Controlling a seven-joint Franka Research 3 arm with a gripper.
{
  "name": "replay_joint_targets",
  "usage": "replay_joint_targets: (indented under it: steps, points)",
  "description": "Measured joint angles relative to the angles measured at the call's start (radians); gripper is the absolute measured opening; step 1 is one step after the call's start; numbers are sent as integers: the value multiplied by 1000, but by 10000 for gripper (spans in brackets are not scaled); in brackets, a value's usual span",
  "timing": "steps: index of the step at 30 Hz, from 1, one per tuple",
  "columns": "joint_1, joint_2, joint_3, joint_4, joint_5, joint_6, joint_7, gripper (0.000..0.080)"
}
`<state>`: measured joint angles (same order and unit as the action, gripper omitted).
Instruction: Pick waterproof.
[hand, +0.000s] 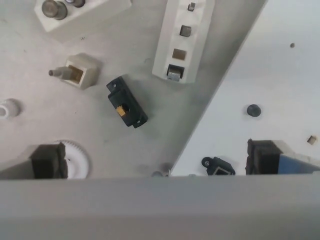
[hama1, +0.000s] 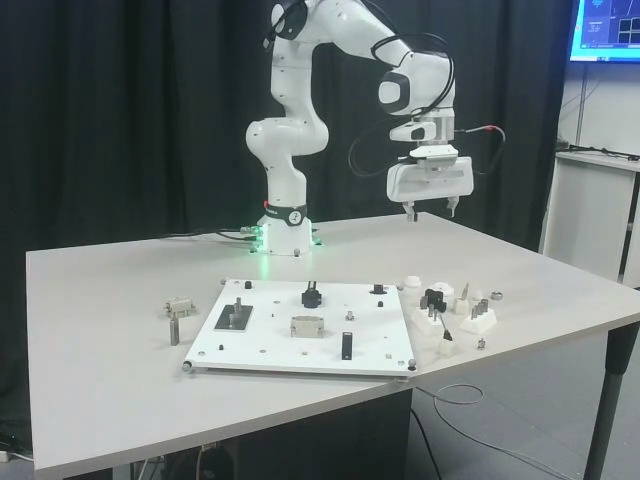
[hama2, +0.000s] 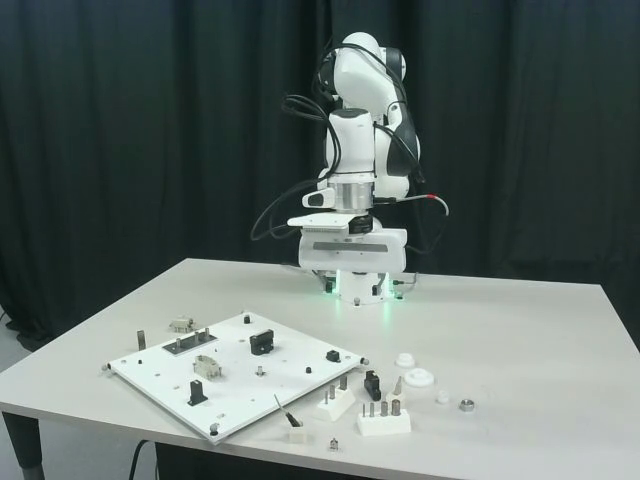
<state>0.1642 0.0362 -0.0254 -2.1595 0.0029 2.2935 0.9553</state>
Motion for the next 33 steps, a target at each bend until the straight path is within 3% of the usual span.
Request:
replay_joint_targets:
  steps: [33]
  points:
    - [0,6,0,0,0,14,2,800]
